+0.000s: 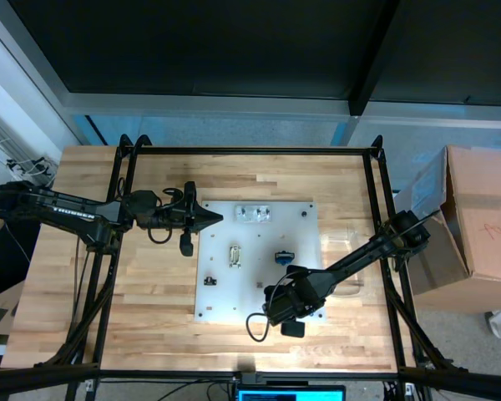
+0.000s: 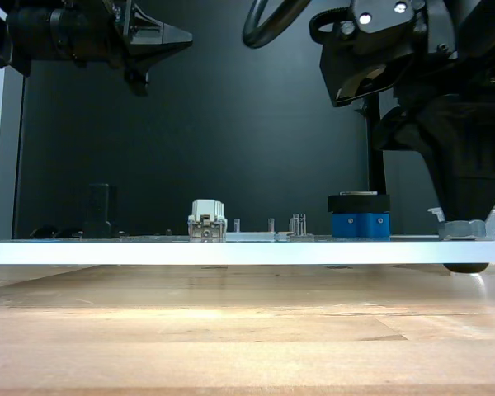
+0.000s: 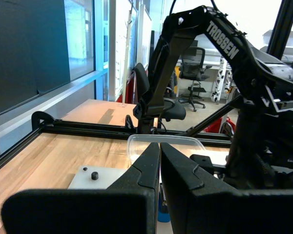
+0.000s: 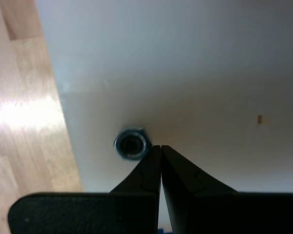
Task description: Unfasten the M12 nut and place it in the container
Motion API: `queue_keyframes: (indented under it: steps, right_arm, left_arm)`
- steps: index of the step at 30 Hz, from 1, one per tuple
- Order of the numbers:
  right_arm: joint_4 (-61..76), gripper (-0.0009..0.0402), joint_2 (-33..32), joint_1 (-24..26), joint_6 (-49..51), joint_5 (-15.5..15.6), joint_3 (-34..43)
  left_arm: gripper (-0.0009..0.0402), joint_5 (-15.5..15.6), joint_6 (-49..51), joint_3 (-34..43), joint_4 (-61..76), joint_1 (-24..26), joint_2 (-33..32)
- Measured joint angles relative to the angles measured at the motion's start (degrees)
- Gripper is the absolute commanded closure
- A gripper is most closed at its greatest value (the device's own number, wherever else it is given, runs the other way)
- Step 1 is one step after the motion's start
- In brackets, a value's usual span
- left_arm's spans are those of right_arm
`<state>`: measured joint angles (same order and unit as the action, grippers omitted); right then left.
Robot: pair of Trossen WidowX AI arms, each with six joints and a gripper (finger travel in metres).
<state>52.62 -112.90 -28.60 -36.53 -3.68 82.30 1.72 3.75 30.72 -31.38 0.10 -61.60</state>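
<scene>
The right arm (image 1: 351, 259) jaws are pressing together on nothing, the nut (image 4: 132, 144) is sitting just beside their tips, seemingly on its stud and not yet in the container (image 3: 136, 146), and the left arm (image 1: 67, 213) jaws are hanging pressed together well apart.

In the right wrist view the M12 nut (image 4: 131, 144) is blurred; I cannot tell whether the stud fills its dark bore. In the high view my right end effector (image 1: 275, 314) covers the board's (image 1: 225, 296) near right edge, nut included. My left end effector (image 3: 159, 145) hides part of the clear container (image 3: 185, 140).
</scene>
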Motion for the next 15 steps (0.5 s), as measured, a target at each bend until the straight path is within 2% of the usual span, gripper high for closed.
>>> queue_keyframes:
  steps: [10,15]
  right_arm:
    - [0.87,0.0393,0.09,-0.02,-0.15,0.24,0.0]
    - [2.93,0.0393,2.62,0.0,-2.38,0.52,0.72]
  left_arm:
    - [0.0393,0.02,0.0,0.0,0.0,0.0,0.0]
    - [0.0393,0.02,0.0,0.0,0.0,0.0,0.0]
